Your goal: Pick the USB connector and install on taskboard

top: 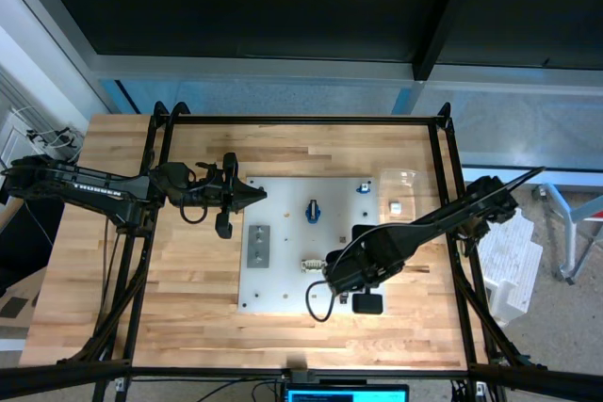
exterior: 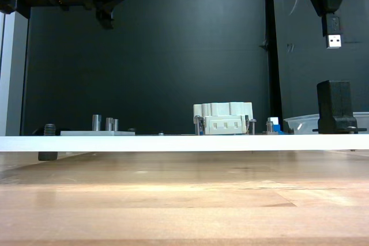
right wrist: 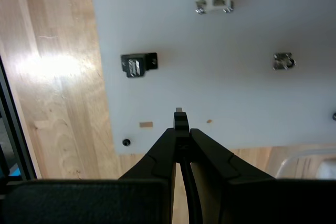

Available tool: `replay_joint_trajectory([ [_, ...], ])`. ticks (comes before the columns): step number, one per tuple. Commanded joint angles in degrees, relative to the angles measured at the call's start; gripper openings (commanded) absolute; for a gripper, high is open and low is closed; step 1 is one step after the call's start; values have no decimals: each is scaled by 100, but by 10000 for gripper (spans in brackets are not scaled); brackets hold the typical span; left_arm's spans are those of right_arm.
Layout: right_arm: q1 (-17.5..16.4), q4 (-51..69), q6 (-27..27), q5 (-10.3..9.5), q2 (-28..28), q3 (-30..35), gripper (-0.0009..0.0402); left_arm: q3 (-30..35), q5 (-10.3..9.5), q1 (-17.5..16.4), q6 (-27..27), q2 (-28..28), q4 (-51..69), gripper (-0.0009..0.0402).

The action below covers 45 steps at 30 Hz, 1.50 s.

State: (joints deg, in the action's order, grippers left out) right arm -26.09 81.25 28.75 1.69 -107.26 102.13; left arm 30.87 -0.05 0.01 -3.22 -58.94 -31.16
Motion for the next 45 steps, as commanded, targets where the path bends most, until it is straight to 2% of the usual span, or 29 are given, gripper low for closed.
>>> replay_joint_trajectory([
  [1,-66,184,-4,24,-271,350,0,2,0,0,0,-2,-2,0],
  [9,-146,212,0,24,-881,1078,0,0,0,0,0,-2,-2,0],
  [20,-190,109,85,28,-1064,1047,0,0,0,-2,0,-2,-2,0],
  [28,-297,74,179,162,-1137,1047,0,2,0,0,0,-2,-2,0],
  [45,-343,-33,184,160,-1137,911,0,0,0,0,0,-2,-2,0],
])
